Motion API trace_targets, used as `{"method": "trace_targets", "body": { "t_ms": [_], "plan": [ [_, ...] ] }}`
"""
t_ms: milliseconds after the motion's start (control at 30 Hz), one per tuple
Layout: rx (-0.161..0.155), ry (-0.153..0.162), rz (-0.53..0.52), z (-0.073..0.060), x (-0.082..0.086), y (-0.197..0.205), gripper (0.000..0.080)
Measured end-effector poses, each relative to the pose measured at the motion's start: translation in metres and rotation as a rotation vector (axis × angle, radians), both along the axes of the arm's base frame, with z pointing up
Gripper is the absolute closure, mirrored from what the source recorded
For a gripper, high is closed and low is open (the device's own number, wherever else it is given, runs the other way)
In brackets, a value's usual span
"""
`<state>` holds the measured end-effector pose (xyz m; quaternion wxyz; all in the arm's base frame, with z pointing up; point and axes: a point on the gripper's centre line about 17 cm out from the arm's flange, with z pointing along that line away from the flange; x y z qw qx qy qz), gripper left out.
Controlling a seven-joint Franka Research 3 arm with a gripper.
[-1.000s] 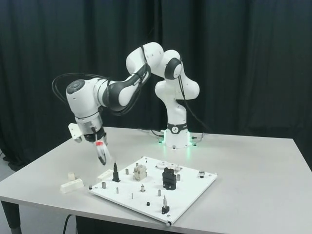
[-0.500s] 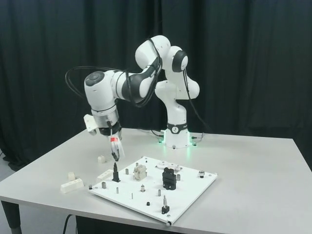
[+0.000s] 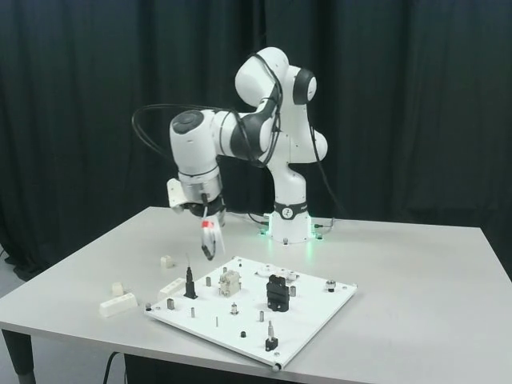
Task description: Insert square peg 1.
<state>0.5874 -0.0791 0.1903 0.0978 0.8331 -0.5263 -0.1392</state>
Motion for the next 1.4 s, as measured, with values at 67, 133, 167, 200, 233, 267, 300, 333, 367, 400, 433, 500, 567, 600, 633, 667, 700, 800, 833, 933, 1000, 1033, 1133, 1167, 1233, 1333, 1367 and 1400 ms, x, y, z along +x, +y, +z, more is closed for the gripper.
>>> {"method": "trace_targets", "body": {
  "t_ms": [67,133,167,200,233,267,300,333,367,400,433,500,567,600,633,667,700,800,833,933,1000,1033,1133,1167,1233,1333,1367,1400],
  "plan": [
    [-0.009,-0.006,-0.004,-0.001,-0.004,0.005,0.0768],
    [-0.018,-0.013,-0.012,-0.002,-0.007,0.010,0.0768],
    [-0.022,-0.016,-0.016,-0.002,-0.009,0.012,0.0768],
    [-0.027,-0.019,-0.020,-0.003,-0.011,0.014,0.0768],
    [-0.030,-0.024,-0.024,-0.003,-0.012,0.016,0.0768],
    [-0.034,-0.027,-0.030,-0.004,-0.014,0.018,0.0768],
    [-0.037,-0.032,-0.036,-0.005,-0.015,0.020,0.0768],
    [-0.040,-0.036,-0.043,-0.005,-0.017,0.021,0.0768],
    [-0.044,-0.040,-0.051,-0.006,-0.018,0.022,0.0768],
    [-0.048,-0.043,-0.059,-0.006,-0.020,0.023,0.0768],
    [-0.053,-0.047,-0.067,-0.006,-0.022,0.024,0.0768],
    [-0.062,-0.051,-0.085,-0.006,-0.025,0.025,0.0768],
    [-0.073,-0.057,-0.111,-0.005,-0.029,0.025,0.0768],
    [-0.079,-0.059,-0.125,-0.005,-0.030,0.025,0.0768],
    [-0.086,-0.061,-0.139,-0.004,-0.032,0.025,0.0768],
    [-0.092,-0.064,-0.152,-0.004,-0.033,0.026,0.0768],
    [-0.097,-0.067,-0.166,-0.003,-0.034,0.026,0.0768],
    [-0.111,-0.076,-0.198,-0.001,-0.038,0.027,0.0768],
    [-0.115,-0.080,-0.205,0.000,-0.038,0.027,0.0768],
    [-0.126,-0.090,-0.227,0.002,-0.040,0.028,0.0768],
    [-0.131,-0.098,-0.239,0.004,-0.040,0.029,0.0768],
    [-0.134,-0.103,-0.243,0.004,-0.040,0.030,0.0768],
    [-0.141,-0.115,-0.250,0.007,-0.039,0.031,0.0768],
    [-0.142,-0.118,-0.251,0.007,-0.038,0.032,0.0768],
    [-0.144,-0.123,-0.252,0.008,-0.037,0.033,0.0768],
    [-0.146,-0.130,-0.253,0.010,-0.036,0.034,0.0768],
    [-0.147,-0.131,-0.253,0.010,-0.036,0.034,0.0768],
    [-0.148,-0.132,-0.252,0.010,-0.037,0.034,0.0768]
  ]
}}
